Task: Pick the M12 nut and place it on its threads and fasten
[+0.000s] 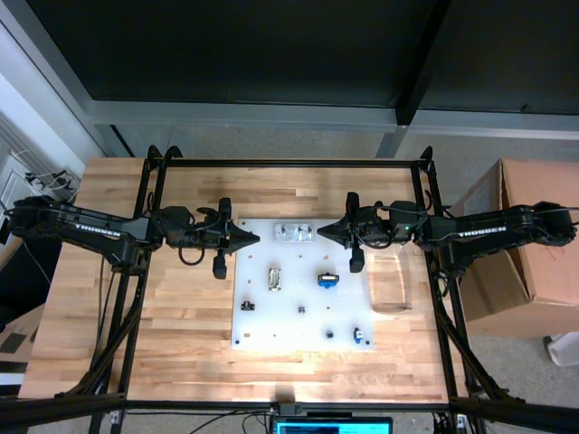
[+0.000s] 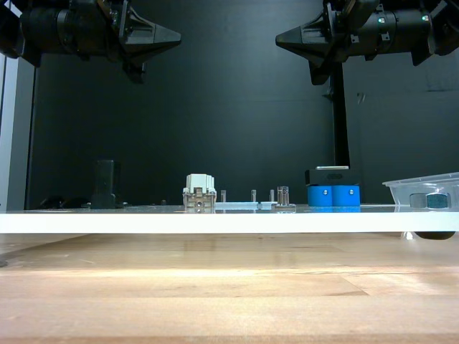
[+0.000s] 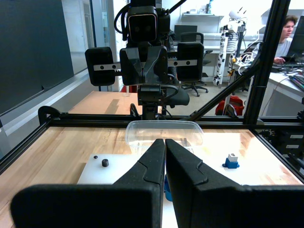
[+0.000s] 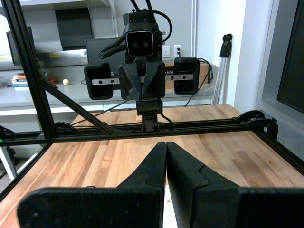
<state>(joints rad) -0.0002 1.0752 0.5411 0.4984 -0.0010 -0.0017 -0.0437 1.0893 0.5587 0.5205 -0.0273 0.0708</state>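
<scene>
Overhead room light is falling evenly on the wooden table (image 1: pixel 109 316), throwing only faint shadows under the arms. The white board (image 1: pixel 262 339) is glaring bright enough to wash out its small parts. From table height the backdrop is reading near black, so the left gripper (image 2: pixel 176 34) and right gripper (image 2: pixel 281 36) are showing as bare silhouettes. A pale band of glare is lying across the near wood, which is blurring out of focus. Through the wrist cameras the rooms behind are looking bright. A soft sheen is glinting on the clear tray (image 3: pixel 164 130), and both grippers' black surfaces, close to the lens, are swallowing all detail.
</scene>
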